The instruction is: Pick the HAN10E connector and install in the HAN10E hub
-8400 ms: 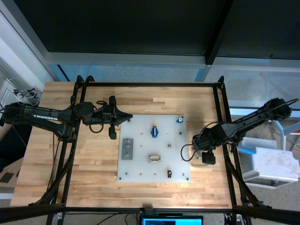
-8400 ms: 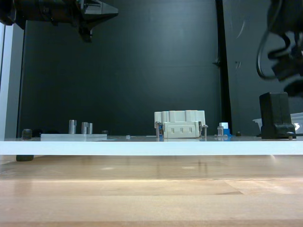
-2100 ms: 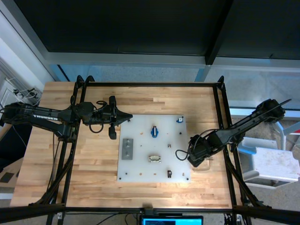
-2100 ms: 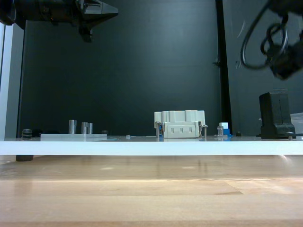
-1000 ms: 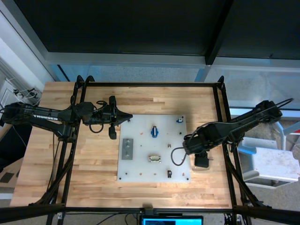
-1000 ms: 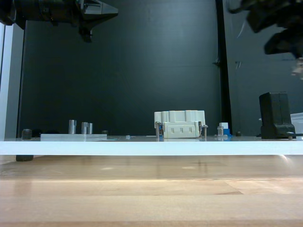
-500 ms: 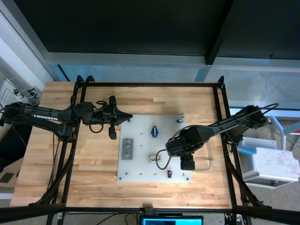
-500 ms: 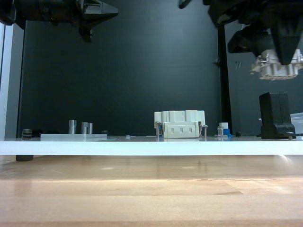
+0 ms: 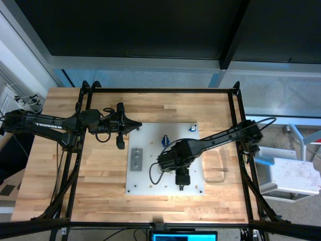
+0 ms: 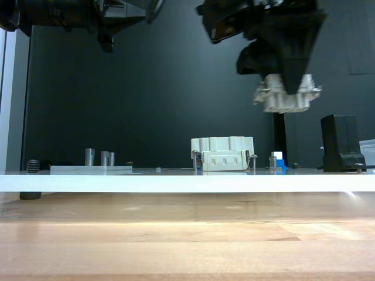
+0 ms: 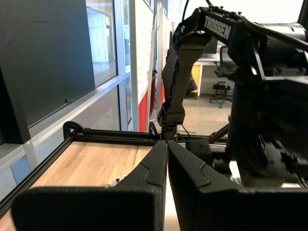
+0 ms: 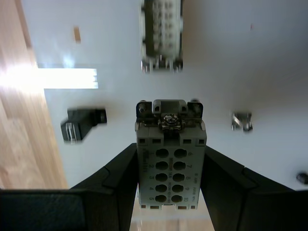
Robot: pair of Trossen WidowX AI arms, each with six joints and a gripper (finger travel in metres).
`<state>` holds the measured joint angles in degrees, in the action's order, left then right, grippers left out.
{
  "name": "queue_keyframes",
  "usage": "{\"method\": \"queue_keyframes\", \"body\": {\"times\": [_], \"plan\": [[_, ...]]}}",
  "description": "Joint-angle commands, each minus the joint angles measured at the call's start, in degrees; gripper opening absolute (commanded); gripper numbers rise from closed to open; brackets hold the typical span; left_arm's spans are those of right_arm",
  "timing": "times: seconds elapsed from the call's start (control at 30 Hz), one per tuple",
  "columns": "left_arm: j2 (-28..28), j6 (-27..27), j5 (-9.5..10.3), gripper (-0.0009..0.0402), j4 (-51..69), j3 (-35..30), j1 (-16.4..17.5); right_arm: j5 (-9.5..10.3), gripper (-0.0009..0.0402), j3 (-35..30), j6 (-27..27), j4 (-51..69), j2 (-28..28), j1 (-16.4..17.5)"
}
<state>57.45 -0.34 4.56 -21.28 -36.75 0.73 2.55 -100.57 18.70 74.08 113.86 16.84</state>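
Observation:
My right gripper (image 12: pixel 171 166) is shut on the HAN10E connector (image 12: pixel 171 159), a pale grey block with two rows of dark pin holes. In the low view the connector (image 10: pixel 287 93) hangs in the air, above and to the right of the HAN10E hub (image 10: pixel 222 155). That beige-grey hub (image 12: pixel 162 36) sits on the white board, ahead of the held connector and apart from it. In the high view the right arm's wrist (image 9: pixel 171 158) is over the board's middle and covers the hub. My left gripper (image 9: pixel 134 125) is shut and parked high at the board's far left corner.
On the white board (image 9: pixel 145 186) stand a dark-grey plate with two posts (image 9: pixel 136 158), a blue plug (image 9: pixel 165 141) and a small black block (image 10: pixel 341 143). A clear tray (image 9: pixel 216 171) lies right of the board. A black frame rims the table.
The right arm has swung left from the tray at the table's right side to over the board's middle, carrying the connector. The left arm has not moved.

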Motion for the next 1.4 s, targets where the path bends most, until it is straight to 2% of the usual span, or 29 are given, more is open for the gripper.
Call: {"method": "queue_keyframes", "body": {"times": [0.03, 0.3, 0.73, 1.27, 1.4], "plan": [[0.00, 0.00, 0.00, 0.0000, 0.00, 0.00, 0.00, -0.02, 0.0028, -4.00, -0.42, 1.33, 3.30, -0.35], [0.00, 0.00, -0.02, 0.0000, 0.00, 0.00, 0.02, -0.02, 0.0027, -13.16, -2.99, 3.96, 9.75, -0.92], [0.00, 0.02, -0.02, 0.0000, 0.00, 0.00, 0.02, -0.02, 0.0027, -21.55, -4.70, 5.03, 16.92, -1.75], [0.00, 0.02, -0.02, 0.0000, -0.02, 0.00, 0.02, -0.66, 0.0027, -21.05, -5.73, 4.39, 17.70, -1.92], [0.00, 0.00, 0.00, 0.0000, -0.02, 0.00, 0.02, -2.10, 0.0027, -20.55, -5.73, 3.96, 17.70, -1.86]]}}
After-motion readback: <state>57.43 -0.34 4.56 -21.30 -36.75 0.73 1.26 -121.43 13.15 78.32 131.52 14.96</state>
